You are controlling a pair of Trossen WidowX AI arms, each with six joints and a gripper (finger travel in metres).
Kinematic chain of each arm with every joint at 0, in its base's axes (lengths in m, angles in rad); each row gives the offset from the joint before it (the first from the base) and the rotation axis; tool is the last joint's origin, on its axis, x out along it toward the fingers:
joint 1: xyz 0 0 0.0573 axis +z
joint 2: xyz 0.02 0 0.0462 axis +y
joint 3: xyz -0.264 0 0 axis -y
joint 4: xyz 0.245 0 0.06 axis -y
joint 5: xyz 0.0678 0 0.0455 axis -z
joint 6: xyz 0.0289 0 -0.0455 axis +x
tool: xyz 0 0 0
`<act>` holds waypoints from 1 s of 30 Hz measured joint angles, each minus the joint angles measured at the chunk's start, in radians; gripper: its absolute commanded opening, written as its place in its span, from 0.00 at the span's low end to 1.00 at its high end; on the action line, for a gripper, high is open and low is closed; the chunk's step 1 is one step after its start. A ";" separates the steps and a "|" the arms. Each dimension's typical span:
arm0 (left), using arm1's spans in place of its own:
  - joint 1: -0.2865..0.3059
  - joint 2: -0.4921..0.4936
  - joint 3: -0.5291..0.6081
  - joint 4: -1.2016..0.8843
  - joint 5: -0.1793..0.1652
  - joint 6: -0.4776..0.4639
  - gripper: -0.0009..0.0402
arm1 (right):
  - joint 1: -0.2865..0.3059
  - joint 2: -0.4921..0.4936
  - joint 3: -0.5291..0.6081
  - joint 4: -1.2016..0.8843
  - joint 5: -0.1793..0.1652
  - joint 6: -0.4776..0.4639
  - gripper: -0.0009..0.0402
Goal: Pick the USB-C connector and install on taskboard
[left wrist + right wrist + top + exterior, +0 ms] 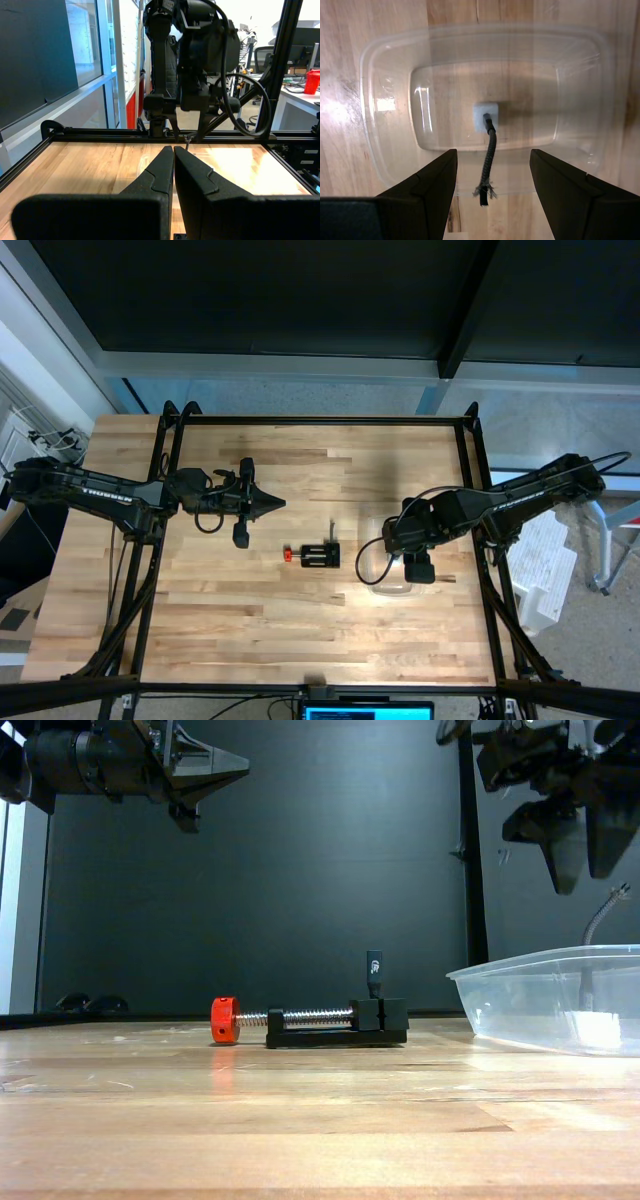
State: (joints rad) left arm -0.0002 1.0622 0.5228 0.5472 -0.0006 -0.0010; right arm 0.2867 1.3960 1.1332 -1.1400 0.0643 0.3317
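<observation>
The USB-C connector [487, 121] is a slender dark plug on a short braided cable stub with a frayed end. It stands in a whitish square piece [479, 111] inside a clear tray [385, 100]. The stub rises above the tray rim [600, 925]. My right gripper [492, 175] hangs open above it, with the stub seen between the fingers and below them [582, 880]. The taskboard [320, 556], a black block with a red-orange knob [225, 1019] and a screw, lies at mid-table left of the tray. My left gripper [278, 503] hovers shut above the table's left side.
The clear tray [375, 585] sits on the wooden table right of the taskboard [335, 1025]. A dark upright post [373, 973] stands on the block. A black frame [320, 421] runs around the table's edges.
</observation>
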 measured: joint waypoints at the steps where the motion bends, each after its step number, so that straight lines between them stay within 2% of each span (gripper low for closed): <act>1: 0.000 0.000 0.000 0.000 0.000 0.000 0.02 | 0.005 0.002 -0.008 0.008 0.000 0.003 0.51; 11: 0.000 0.000 0.000 0.000 0.000 0.000 0.02 | 0.016 0.022 -0.077 0.076 0.021 0.020 0.51; 22: 0.000 0.000 0.000 0.000 0.000 0.000 0.02 | 0.015 0.064 -0.114 0.130 0.022 0.014 0.51; 30: 0.000 0.000 0.000 0.000 0.000 0.000 0.02 | 0.012 0.067 -0.179 0.220 0.022 0.007 0.46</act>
State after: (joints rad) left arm -0.0002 1.0622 0.5224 0.5472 -0.0006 -0.0006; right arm 0.2989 1.4631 0.9546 -0.9199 0.0864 0.3389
